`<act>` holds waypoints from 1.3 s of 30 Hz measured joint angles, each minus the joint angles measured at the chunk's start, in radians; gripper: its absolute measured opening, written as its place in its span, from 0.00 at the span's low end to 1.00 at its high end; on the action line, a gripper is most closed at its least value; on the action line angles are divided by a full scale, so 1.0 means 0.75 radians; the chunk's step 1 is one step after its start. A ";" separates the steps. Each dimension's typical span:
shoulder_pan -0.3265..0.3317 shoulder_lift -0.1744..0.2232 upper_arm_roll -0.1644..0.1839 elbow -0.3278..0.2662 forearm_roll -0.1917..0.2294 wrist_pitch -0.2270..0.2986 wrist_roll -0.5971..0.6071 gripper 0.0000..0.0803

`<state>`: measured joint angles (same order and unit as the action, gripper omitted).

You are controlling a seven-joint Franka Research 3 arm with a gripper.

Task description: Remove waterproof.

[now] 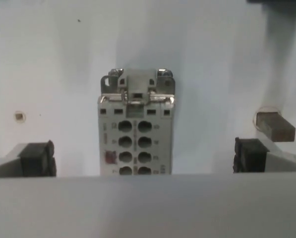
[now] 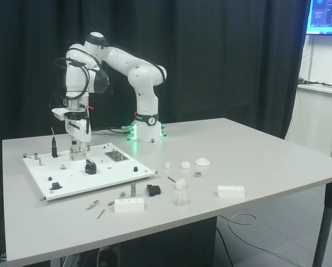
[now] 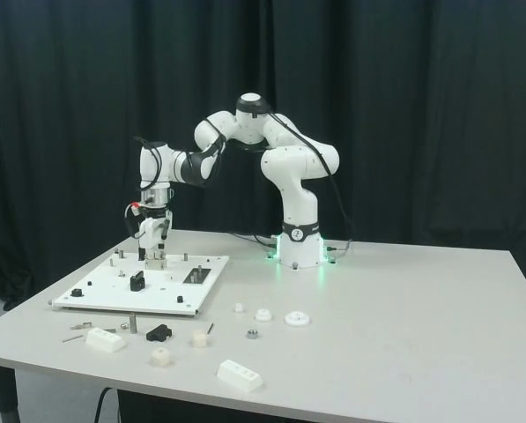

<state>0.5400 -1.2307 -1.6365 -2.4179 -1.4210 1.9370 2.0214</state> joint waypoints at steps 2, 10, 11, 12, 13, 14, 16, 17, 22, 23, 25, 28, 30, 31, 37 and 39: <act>0.003 0.000 -0.004 0.000 -0.002 0.001 0.000 1.00; 0.007 0.000 -0.012 0.003 -0.005 0.001 0.030 0.85; 0.007 0.000 -0.012 0.004 -0.005 0.001 0.031 0.85; 0.007 0.000 -0.012 0.004 -0.005 0.001 0.031 0.85; 0.007 0.000 -0.012 0.004 -0.005 0.002 0.032 0.65; 0.007 0.000 -0.013 0.005 -0.005 0.002 0.032 0.65; 0.007 -0.001 -0.014 0.005 -0.005 0.005 0.036 0.65; 0.008 -0.002 -0.015 0.005 -0.005 0.010 0.039 0.65; 0.010 -0.003 -0.017 0.005 -0.005 0.017 0.041 0.43; 0.010 -0.003 -0.017 0.005 -0.005 0.018 0.041 0.43; 0.011 -0.003 -0.017 0.005 -0.005 0.018 0.041 0.43; 0.011 -0.003 -0.016 0.005 -0.006 0.019 0.041 0.39; 0.012 -0.003 -0.016 0.005 -0.007 0.019 0.040 0.39; 0.012 -0.003 -0.016 0.005 -0.007 0.019 0.038 0.39; 0.014 -0.003 -0.011 0.005 -0.010 0.009 0.017 0.39; 0.017 -0.003 -0.008 0.005 -0.012 0.003 0.013 0.39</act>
<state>0.5525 -1.2331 -1.6422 -2.4142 -1.4303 1.9390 2.0313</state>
